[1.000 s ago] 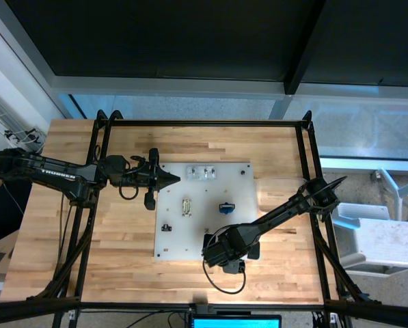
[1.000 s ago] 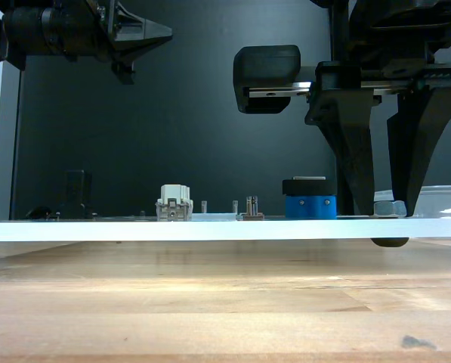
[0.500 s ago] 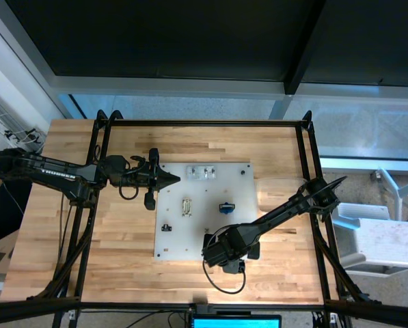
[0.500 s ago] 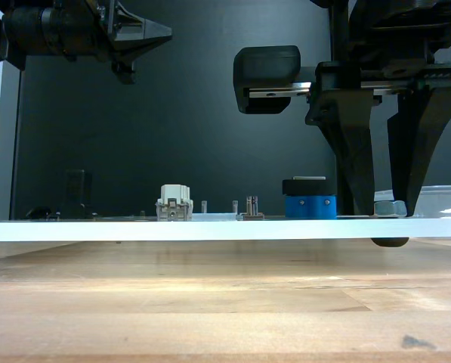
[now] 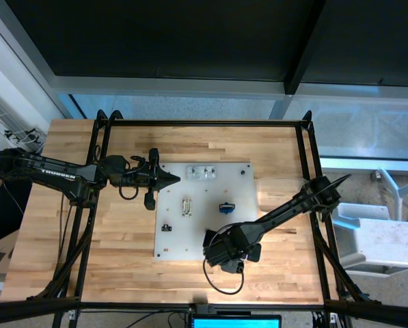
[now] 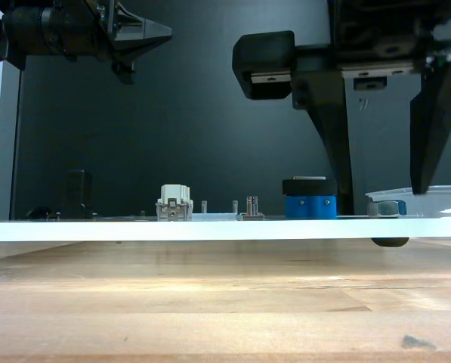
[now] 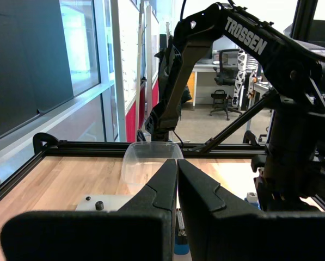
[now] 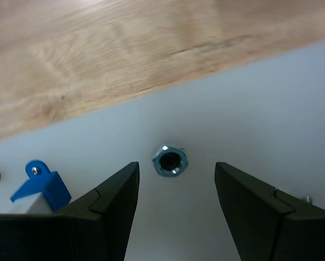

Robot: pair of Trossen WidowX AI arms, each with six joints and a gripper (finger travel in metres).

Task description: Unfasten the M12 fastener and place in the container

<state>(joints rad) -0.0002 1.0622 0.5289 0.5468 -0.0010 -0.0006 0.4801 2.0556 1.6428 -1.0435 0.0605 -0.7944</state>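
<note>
The M12 fastener (image 8: pixel 170 161), a small silver hex nut with a dark centre, sits low on the white board (image 8: pixel 271 109) between my right gripper's black fingers (image 8: pixel 113 190) without touching them. In the low view the nut (image 6: pixel 386 206) rests at board level with no stud ribs showing, so it appears to be on its stud. My right gripper (image 6: pixel 382 193) hangs open just above it and hides it in the high view (image 5: pixel 232 251). The container (image 5: pixel 275 191), a pale translucent tray, lies right of the board. My left gripper (image 5: pixel 168 179) is shut, held high at the board's far left edge.
A blue-and-black knob (image 6: pixel 310 198) stands on the board left of the nut. A beige connector (image 6: pixel 174 204) and small posts (image 6: pixel 250 206) sit mid-board. The black frame rails (image 5: pixel 311 178) run along the table's sides.
My right gripper has risen off the board and spread its fingers wider. The nut stays where it was. The left arm has not moved.
</note>
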